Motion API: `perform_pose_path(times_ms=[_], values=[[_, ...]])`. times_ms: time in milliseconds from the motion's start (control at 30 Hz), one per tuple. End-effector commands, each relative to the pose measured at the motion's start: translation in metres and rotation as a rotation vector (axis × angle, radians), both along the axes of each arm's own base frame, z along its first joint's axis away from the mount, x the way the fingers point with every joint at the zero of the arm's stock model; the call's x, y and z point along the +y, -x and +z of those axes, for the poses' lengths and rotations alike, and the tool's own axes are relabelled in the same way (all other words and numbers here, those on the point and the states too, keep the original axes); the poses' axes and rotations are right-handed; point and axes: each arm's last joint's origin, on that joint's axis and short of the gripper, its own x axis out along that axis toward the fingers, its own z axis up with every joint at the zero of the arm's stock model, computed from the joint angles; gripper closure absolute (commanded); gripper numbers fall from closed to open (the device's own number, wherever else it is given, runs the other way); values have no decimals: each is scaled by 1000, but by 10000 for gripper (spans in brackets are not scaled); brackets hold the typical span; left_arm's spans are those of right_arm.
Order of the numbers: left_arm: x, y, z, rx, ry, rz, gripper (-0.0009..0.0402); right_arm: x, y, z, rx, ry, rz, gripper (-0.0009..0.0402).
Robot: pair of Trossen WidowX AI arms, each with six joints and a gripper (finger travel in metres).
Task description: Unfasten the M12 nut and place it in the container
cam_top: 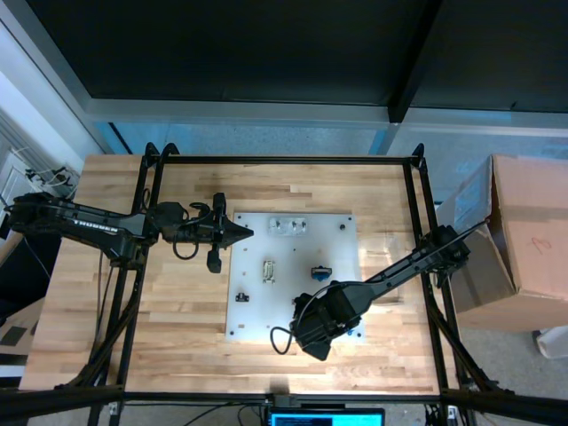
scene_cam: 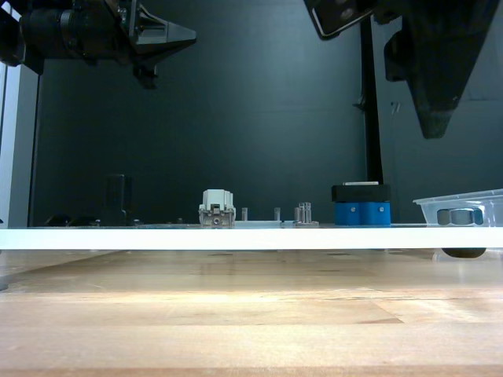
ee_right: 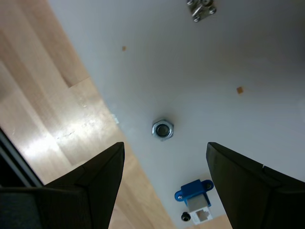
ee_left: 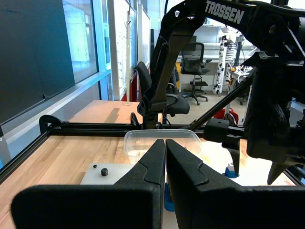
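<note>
M12 nut (ee_right: 162,129), seating unclear, under right tool (ee_right: 165,144); left tool (ee_left: 165,141) aloft; TROSSEN arm (ee_left: 224,12)

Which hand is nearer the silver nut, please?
Right. The right hand hangs open above the nut, whose seating I cannot tell; the left hand hovers over the board's left edge.

Pale wood-plank bench (cam_top: 177,302), black metal frame (cam_top: 284,161) round its edges. Cardboard box (cam_top: 524,231) stands off the bench's right side. Dark panel (scene_cam: 259,118) behind the far edge. Tall windows (ee_left: 78,43) along one wall, daylight coming in. Office chairs (ee_left: 194,57) beyond.
</note>
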Motion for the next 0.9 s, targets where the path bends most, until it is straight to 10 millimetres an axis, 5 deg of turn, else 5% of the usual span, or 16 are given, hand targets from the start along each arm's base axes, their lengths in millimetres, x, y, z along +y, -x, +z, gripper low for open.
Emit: perform_pose_path(times_ms=[33, 367, 900], values=[[0, 0, 0, 0, 0, 0, 393, 0, 0, -3, 4, 3, -1, 154], [0, 0, 0, -1, 0, 0, 393, 6, -4, -42, 69, 7, -17, 153], [0, 0, 0, 0, 0, 0, 393, 6, -4, -55, 49, -7, -55, 163]])
